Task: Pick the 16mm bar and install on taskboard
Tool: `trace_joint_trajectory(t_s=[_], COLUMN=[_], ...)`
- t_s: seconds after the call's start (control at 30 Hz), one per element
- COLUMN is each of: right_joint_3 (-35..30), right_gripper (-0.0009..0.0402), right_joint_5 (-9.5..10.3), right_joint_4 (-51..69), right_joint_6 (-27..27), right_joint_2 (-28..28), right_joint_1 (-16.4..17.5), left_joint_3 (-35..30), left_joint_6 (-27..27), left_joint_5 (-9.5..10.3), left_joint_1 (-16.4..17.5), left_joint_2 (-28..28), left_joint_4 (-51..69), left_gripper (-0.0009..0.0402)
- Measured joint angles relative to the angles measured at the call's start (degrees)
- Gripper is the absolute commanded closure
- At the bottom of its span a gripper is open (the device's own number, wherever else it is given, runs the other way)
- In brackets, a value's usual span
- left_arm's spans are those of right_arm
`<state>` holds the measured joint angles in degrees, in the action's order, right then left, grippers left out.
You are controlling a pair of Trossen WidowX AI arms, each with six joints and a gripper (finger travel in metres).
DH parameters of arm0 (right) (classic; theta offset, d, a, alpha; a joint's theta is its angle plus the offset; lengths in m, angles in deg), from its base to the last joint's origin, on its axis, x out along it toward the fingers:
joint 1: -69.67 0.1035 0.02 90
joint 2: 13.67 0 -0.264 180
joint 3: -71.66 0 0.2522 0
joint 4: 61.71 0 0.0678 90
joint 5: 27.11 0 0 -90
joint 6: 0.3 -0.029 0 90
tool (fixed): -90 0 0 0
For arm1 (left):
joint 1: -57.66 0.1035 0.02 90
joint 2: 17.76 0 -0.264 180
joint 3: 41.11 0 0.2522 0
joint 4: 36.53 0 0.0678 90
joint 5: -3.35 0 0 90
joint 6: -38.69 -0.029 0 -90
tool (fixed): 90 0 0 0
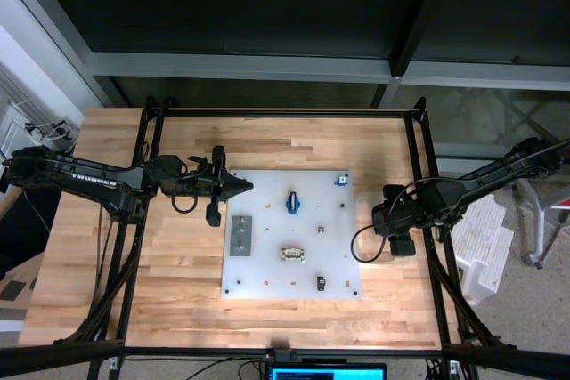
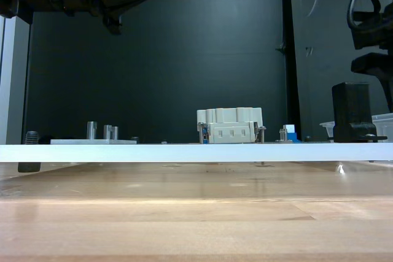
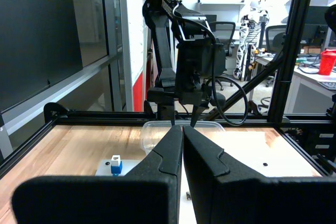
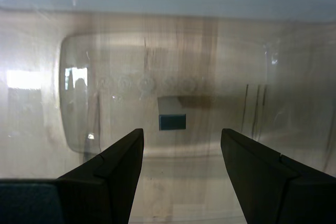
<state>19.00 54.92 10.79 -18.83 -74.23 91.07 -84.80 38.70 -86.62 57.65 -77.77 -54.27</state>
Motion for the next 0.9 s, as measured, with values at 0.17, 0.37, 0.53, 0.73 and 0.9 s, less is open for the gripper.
trace_joint_trajectory(t_s=[0.17,0.37,0.53,0.73,0.9], right_joint_3=[0.8,0.9,1.4,2.6,3.8], right_gripper=[0.0189,0.0189,0.0189,0.0189,0.0189], right_joint_5=[-0.02,0.00,0.00,0.02,0.02], right_joint_4=[-0.8,-2.5,-3.5,-4.8,-6.1], right_joint_6=[0.6,0.6,0.6,0.0,-0.6], right_joint_2=[0.0,-1.4,-3.0,-3.0,-3.0], right_joint_1=[0.2,0.4,0.5,0.5,0.6], left_joint_3=[0.0,0.0,0.0,0.0,0.0], left_joint_6=[0.0,0.0,0.0,0.0,0.0], left_joint_5=[0.00,0.02,0.00,0.00,0.00], left_joint_1=[0.0,0.0,0.0,0.0,0.0], left_joint_2=[0.0,0.0,0.0,0.0,0.0], left_joint_4=[0.0,0.0,0.0,0.0,0.0], left_gripper=[0.0393,0.0393,0.0393,0.0393,0.0393])
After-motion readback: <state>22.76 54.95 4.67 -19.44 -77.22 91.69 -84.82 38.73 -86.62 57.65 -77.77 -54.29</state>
